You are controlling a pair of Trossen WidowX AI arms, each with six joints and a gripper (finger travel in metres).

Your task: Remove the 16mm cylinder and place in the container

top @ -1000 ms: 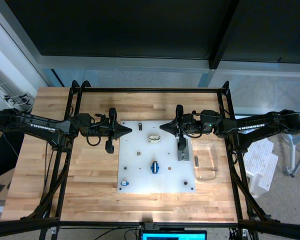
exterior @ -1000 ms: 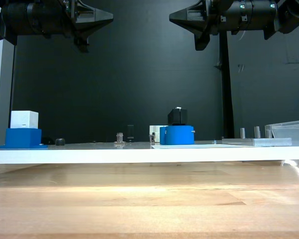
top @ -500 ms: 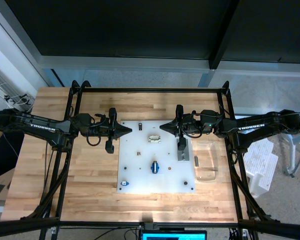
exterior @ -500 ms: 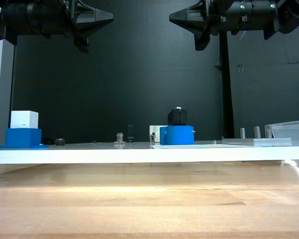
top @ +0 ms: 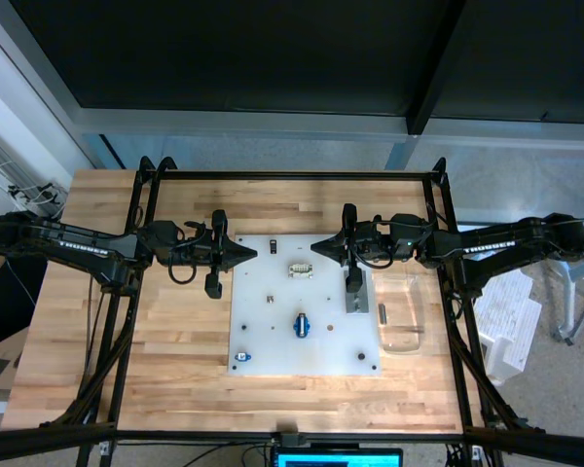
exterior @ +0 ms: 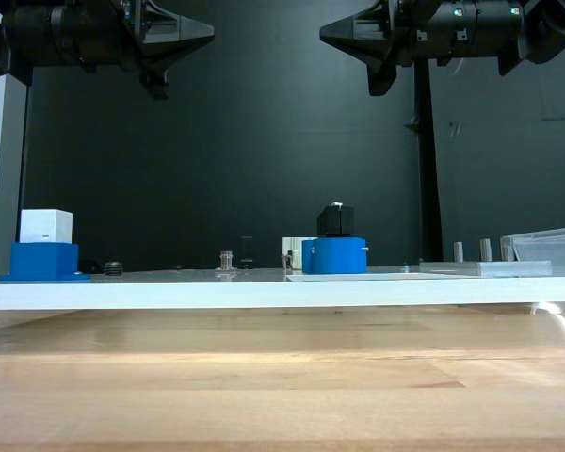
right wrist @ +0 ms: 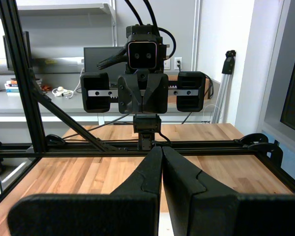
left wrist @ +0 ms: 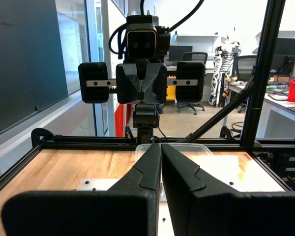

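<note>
High over the white board [top: 273,336], left end effector [top: 250,251] and right end effector [top: 315,249] hang clenched on nothing — the 16mm cylinder [top: 382,312] seems to lie just inside the container [top: 407,342], so the task looks finished; next, only confirm it truly sits inside

Bright, even light — low view perhaps underexposed behind.

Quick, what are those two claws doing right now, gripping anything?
Left gripper: shut, empty, raised near the white board's left edge.
Right gripper: shut, empty, raised over the board.
</note>
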